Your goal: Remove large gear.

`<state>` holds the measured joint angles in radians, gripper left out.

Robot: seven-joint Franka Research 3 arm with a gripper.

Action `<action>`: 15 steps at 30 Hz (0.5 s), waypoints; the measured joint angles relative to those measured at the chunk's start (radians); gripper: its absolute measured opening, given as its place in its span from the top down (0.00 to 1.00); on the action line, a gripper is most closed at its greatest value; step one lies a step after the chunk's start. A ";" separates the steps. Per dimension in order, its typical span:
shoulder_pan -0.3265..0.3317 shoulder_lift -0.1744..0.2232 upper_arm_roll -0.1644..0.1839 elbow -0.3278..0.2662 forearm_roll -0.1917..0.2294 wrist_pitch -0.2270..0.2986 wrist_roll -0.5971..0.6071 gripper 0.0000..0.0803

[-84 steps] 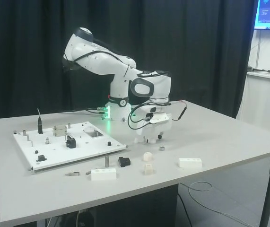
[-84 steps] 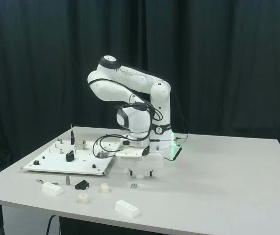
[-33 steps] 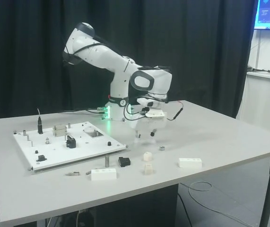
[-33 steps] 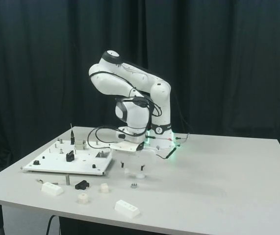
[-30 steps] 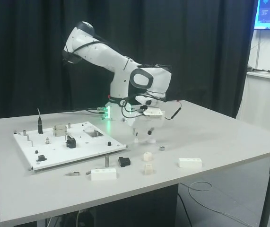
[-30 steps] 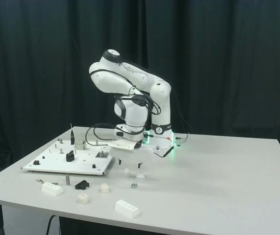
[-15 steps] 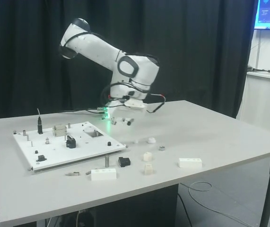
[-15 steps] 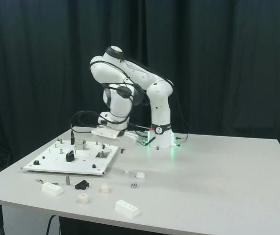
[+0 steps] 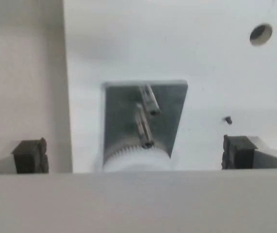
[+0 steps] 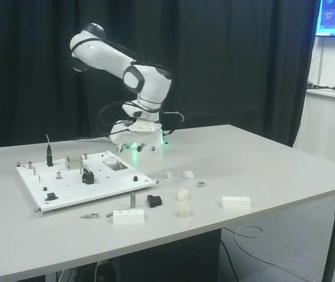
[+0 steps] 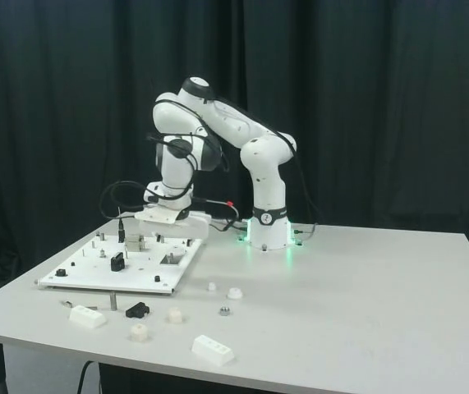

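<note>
A white toothed gear (image 9: 136, 159) sits on a grey metal plate (image 9: 172, 104) let into the white board (image 9: 143, 43); two short pegs (image 9: 148, 99) stand on the plate beside it. The wrist's own body hides the gear's near half. My gripper (image 9: 133, 154) hangs open above the plate, its black fingertips (image 9: 29, 156) wide apart on either side of the gear and not touching it. In the room views the gripper (image 10: 131, 148) (image 11: 172, 238) hovers over the board's (image 10: 67, 188) corner nearest the arm's base, above the plate (image 10: 118, 166).
On the table beside the board lie two small white round parts (image 10: 188, 174) (image 10: 169, 174), a nut (image 10: 201, 184), a black part (image 10: 154, 200), two white blocks (image 10: 128, 217) (image 10: 236, 202) and two small white pieces (image 10: 183, 194). Pegs and black parts stand on the board.
The arm rose from the table beside the board, left a white round part lying there, and swung over to the board. It now hangs above the grey plate.
</note>
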<state>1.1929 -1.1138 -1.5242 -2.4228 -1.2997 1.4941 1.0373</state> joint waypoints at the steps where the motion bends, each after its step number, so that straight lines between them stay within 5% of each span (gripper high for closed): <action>1: -0.012 -0.004 0.000 -0.003 0.000 0.000 -0.009 0.00; 15: -0.145 -0.057 -0.005 -0.045 -0.004 -0.003 -0.086 0.00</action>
<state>1.0474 -1.1704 -1.5288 -2.4673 -1.3036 1.4909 0.9518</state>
